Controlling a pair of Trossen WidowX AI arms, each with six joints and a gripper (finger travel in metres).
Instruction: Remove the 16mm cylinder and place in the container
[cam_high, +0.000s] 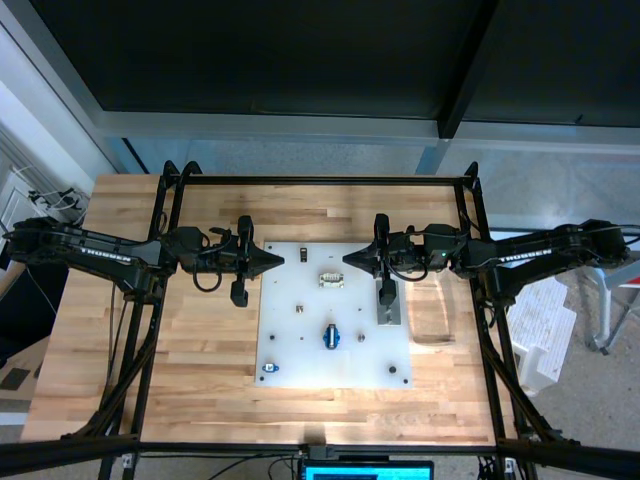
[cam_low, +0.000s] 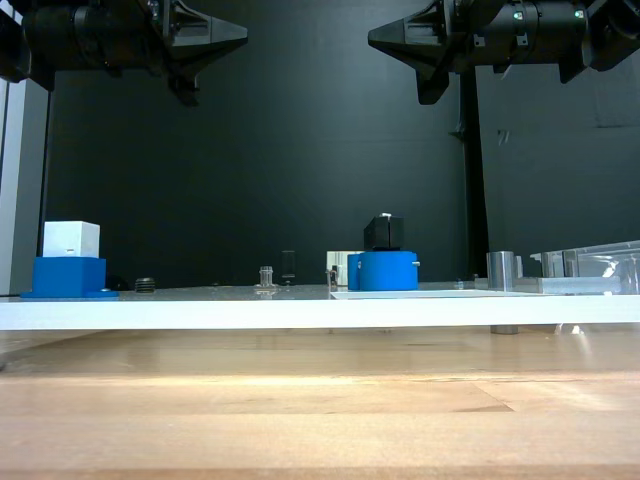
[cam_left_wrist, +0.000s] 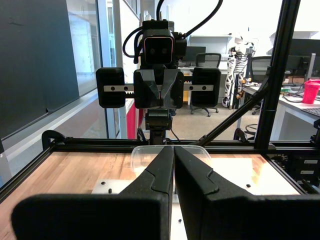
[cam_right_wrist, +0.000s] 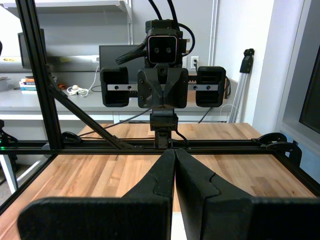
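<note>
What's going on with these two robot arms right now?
Nothing is being handled yet. The left gripper and right gripper both hang shut, high above the white board, tips pointing at each other. The 16mm cylinder stands upright on the board, just right of the blue part. The clear container sits on the table beside the board's right edge.

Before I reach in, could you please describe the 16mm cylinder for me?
On the white board, under the shut left gripper and shut right gripper hovering over its far half, find the blue part near the middle. The 16mm cylinder stands right of it: a plain silvery post, thicker than the tiny peg further left.
</note>
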